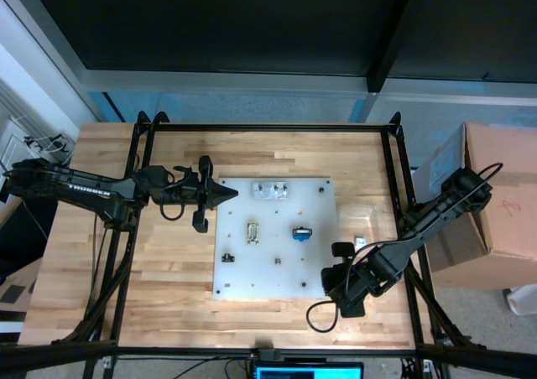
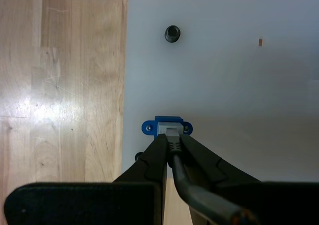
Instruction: Pick the RJ45 connector and install on the taskboard
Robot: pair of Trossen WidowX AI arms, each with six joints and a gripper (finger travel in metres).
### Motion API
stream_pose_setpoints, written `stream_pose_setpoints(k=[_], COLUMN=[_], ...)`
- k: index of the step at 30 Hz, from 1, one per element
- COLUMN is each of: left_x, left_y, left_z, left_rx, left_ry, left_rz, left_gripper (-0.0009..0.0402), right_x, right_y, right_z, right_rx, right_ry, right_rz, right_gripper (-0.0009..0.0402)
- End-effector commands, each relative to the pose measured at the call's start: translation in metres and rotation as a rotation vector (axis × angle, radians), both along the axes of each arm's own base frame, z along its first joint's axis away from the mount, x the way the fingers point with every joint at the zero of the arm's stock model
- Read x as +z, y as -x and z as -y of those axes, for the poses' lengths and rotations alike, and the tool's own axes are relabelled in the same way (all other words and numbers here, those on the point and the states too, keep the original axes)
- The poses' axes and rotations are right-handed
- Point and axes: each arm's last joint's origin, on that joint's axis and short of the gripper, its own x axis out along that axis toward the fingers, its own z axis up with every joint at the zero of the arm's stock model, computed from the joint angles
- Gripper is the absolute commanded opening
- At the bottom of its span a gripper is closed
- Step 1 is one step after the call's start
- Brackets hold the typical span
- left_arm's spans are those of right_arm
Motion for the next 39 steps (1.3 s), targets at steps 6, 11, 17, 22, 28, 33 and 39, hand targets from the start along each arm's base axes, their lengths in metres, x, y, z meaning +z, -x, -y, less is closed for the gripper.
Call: stream_pose_setpoints(k=[6,11,17,22,28,33,39], left_x=[0.000,0.000,0.000,0.000,0.000,0.000,0.000], left_y=[0.000,0.000,0.000,0.000,0.000,0.000,0.000], left_z=[0.000,0.000,0.000,0.000,0.000,0.000,0.000], left_rx=[0.000,0.000,0.000,0.000,0.000,0.000,0.000], left_ry=[0.000,0.000,0.000,0.000,0.000,0.000,0.000], left_rz=[0.000,0.000,0.000,0.000,0.000,0.000,0.000], left_gripper=[0.0001,0.0001,0.0001,0.0001,0.0001,0.0001,0.0001], right_x=[-0.009,-0.018,-0.022,-0.028,-0.034,-0.039,-0.040], right_y=[-0.001,0.002,0.003,0.005,0.006,0.008,0.008], right_z=[-0.001,0.001,0.002,0.004,0.005,0.006,0.006], right_rx=[-0.001,-0.009,-0.011,-0.013,-0.025,-0.028,-0.040], right_ry=[0.001,-0.001,0.002,0.009,-0.003,-0.006,-0.014], right_rz=[-0.001,-0.004,-0.006,-0.014,-0.006,-0.010,-0.011], right_gripper=[0.0000,0.0000,0.0000,0.0000,0.0000,0.0000,0.0000])
